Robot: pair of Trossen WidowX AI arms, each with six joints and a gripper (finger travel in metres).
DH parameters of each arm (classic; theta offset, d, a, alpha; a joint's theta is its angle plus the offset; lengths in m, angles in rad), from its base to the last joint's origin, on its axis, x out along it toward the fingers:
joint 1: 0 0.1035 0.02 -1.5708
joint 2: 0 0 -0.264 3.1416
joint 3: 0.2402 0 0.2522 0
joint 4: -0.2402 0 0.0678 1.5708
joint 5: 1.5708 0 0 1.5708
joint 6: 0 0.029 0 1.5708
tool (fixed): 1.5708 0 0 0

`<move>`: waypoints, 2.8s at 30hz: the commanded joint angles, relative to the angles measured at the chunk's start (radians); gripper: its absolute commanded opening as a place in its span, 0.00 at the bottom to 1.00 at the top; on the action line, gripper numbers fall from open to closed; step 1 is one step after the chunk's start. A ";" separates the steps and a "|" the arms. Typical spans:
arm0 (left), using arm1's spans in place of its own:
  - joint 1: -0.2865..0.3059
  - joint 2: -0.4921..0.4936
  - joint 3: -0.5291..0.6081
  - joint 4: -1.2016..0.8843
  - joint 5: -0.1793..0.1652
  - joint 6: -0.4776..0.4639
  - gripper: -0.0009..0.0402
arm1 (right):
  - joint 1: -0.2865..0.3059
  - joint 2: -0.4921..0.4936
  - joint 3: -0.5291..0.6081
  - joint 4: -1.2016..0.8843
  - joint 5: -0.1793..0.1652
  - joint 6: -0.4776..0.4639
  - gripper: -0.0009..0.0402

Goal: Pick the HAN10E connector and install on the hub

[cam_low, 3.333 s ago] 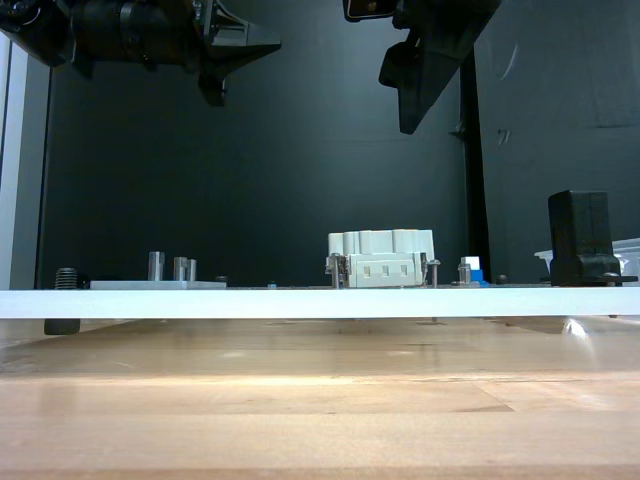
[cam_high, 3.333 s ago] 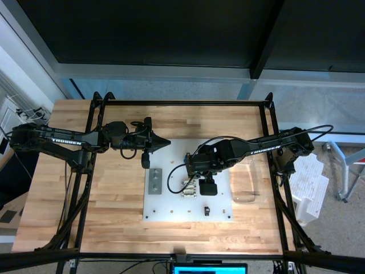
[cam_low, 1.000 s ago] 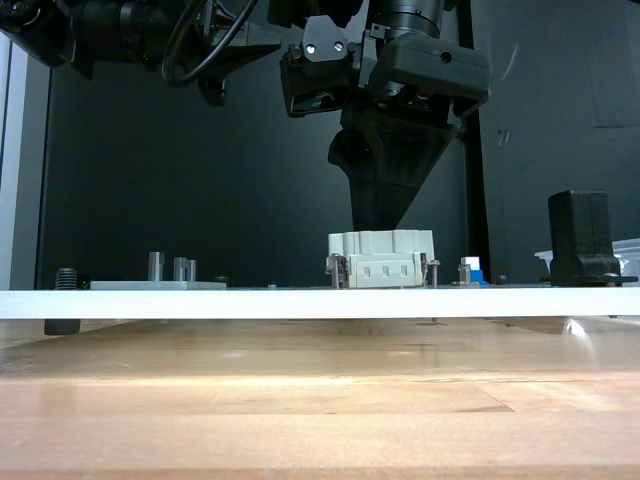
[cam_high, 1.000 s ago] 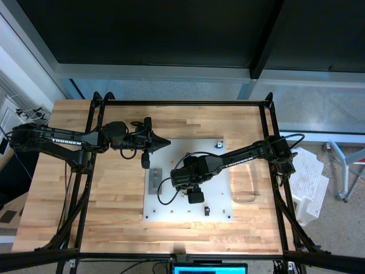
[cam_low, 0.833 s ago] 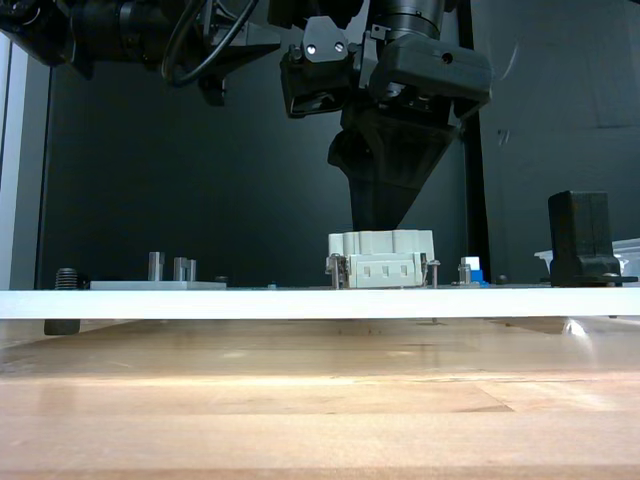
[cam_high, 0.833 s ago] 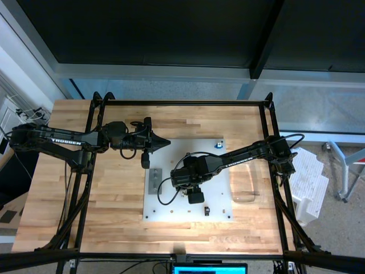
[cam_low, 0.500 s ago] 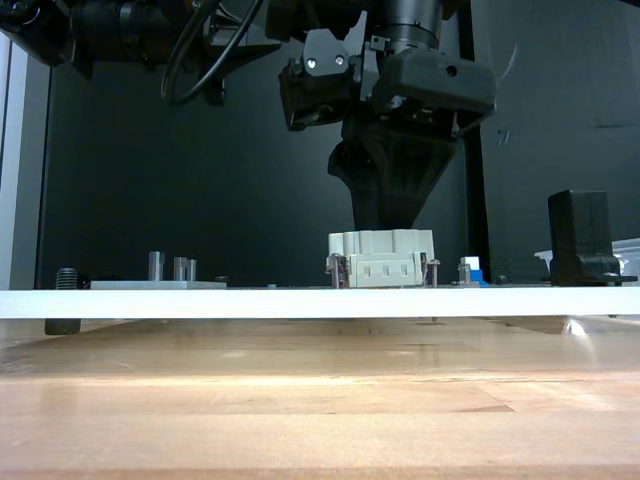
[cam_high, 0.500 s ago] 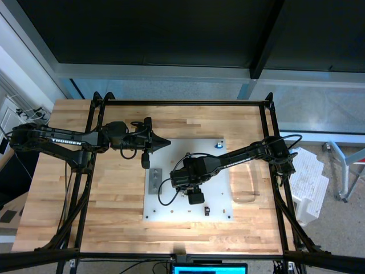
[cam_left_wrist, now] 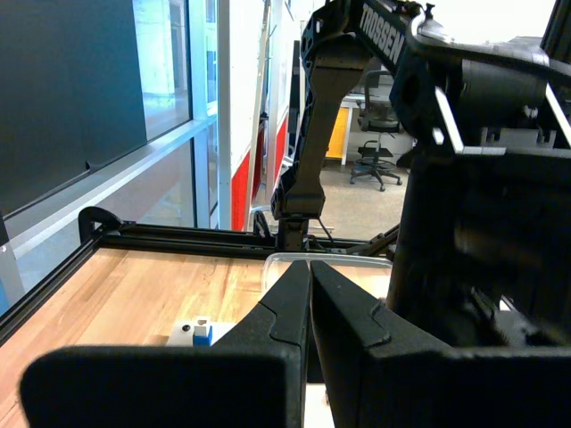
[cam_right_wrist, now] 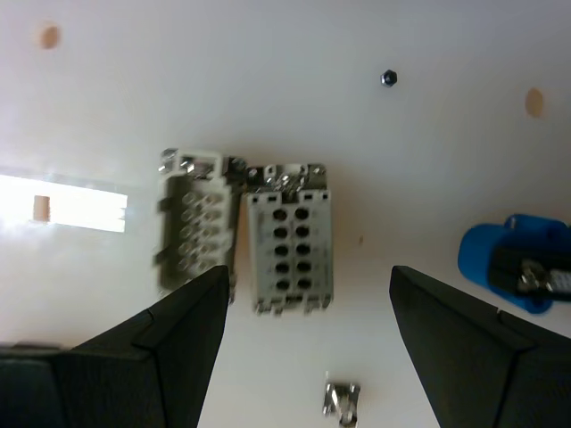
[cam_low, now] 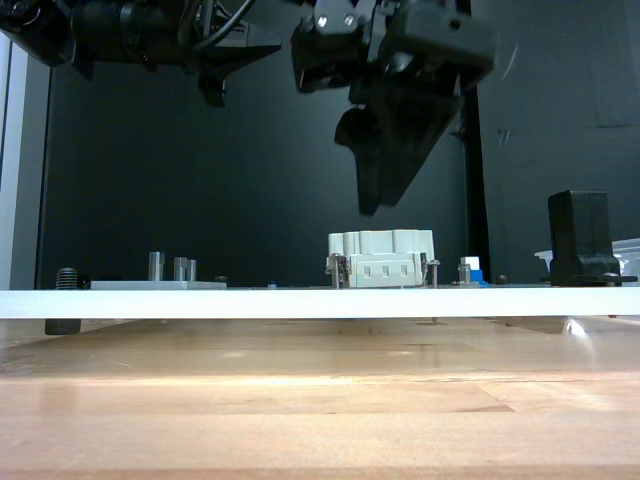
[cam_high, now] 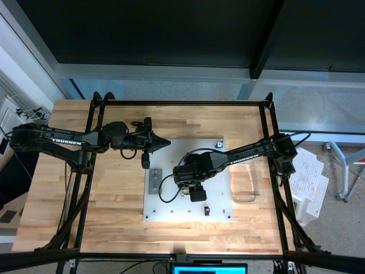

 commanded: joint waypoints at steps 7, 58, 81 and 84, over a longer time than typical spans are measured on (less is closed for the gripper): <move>0.000 0.000 0.000 0.001 0.000 0.000 0.02 | -0.003 0.018 -0.017 0.021 -0.004 -0.015 0.63; 0.000 0.000 0.000 0.000 0.000 0.000 0.02 | -0.003 -0.018 -0.068 0.060 -0.021 0.056 0.15; 0.000 0.000 0.000 0.001 0.000 0.000 0.02 | 0.088 0.031 0.093 -0.056 0.031 0.210 0.13; 0.000 0.000 0.000 0.000 0.000 0.000 0.02 | 0.087 0.040 0.099 -0.048 0.031 0.212 0.13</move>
